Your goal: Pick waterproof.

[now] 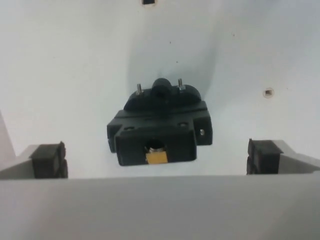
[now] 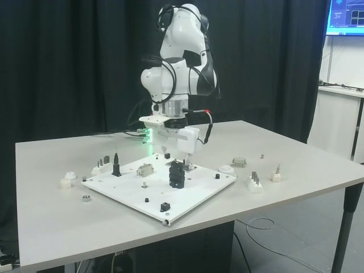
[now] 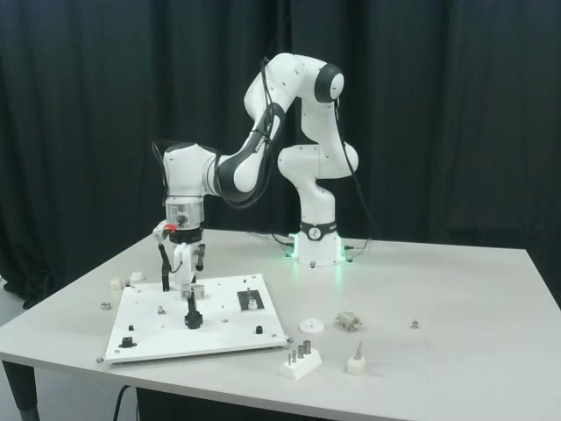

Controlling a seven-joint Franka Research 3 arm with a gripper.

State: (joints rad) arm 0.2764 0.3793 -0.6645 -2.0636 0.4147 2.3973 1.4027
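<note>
Wrist view: the black, blocky plastic waterproof connector point(image 1: 159, 127) sits on the smooth white board point(image 1: 75, 65), untouched. The gripper point(image 1: 155, 157) hangs above it with its two black rubber-faced fingertips point(image 1: 48, 160) spread wide, one at either side and both well clear of the part. The connector has a rounded knob and two small metal screws on one end and a square recess with a small metal insert on the other. As a judgement, the approach is made but the descent, the closing and the lift are all left to do.

First room view: the white glossy jointed arm point(image 2: 176, 62) reaches down over the flat white board, which lies on the matte grey table point(image 2: 296, 148). The connector stands upright near the board's middle, directly under the gripper and apart from it. A slim black post point(image 2: 116, 165) stands at about 9 o'clock from the connector, and a small black cube point(image 2: 165, 206) at about 6 o'clock, near the board's edge.

Second room view: the gripper hovers over the board, the connector just at 5 o'clock of it. A white block with grey pins point(image 3: 300, 361) rests on the table at 4 o'clock, off the board
</note>
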